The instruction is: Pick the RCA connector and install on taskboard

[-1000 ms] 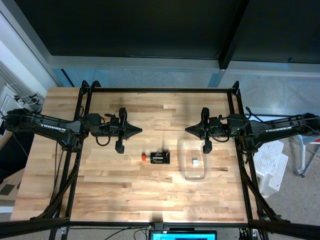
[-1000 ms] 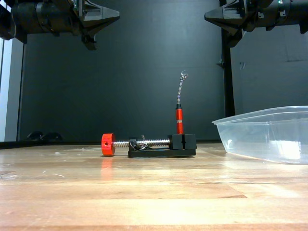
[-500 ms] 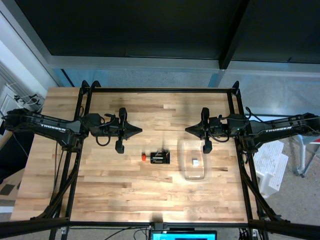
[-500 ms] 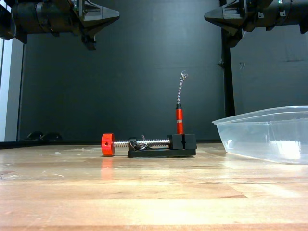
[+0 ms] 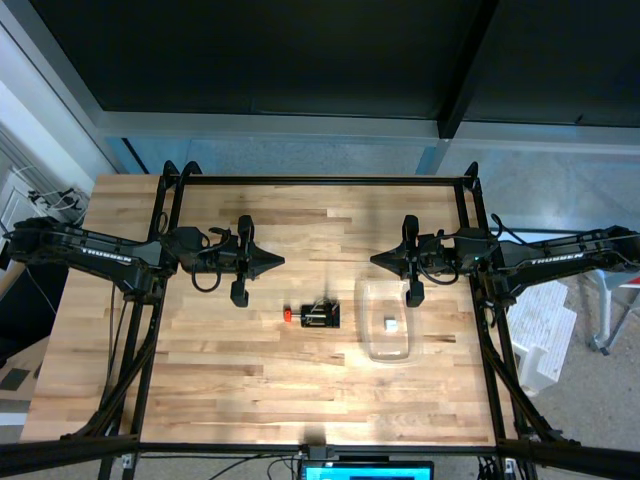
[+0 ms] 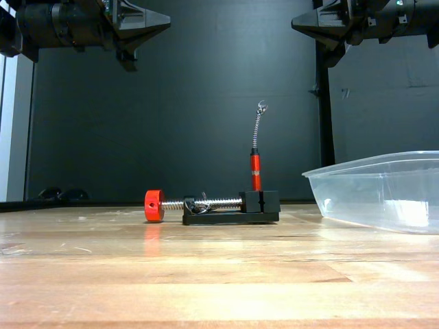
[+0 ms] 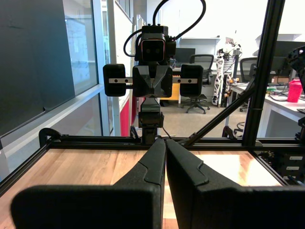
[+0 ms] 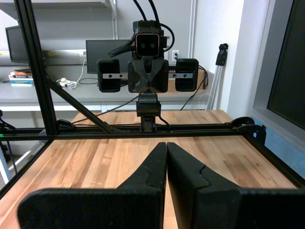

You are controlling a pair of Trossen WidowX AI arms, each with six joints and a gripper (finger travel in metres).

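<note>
Nothing has moved since the earlier frames, both arms frozen where they were, and here's the RCA connector [image 6: 255,171] standing upright at the right end of the taskboard [image 6: 230,218], red body down in the black block, silvery spring tail curving up above it. The taskboard lies flat mid-table, its red-orange knob [image 6: 154,205] sticking out to the left on a threaded rod. Just to the right, apart from the board, sits the clear plastic tray [image 6: 384,192] with a small white square piece [image 5: 391,323] on its floor. Up high, well above all this, the left gripper [image 5: 280,261] points right from the left side, fingers pressed together on nothing, as the left wrist view confirms. Opposite it the right gripper [image 5: 374,261] points left, tips together too and just as empty, hanging over the far end of the tray. The two tips face each other across a gap, both farther back than the taskboard, with the wooden table [image 5: 250,380] beneath
</note>
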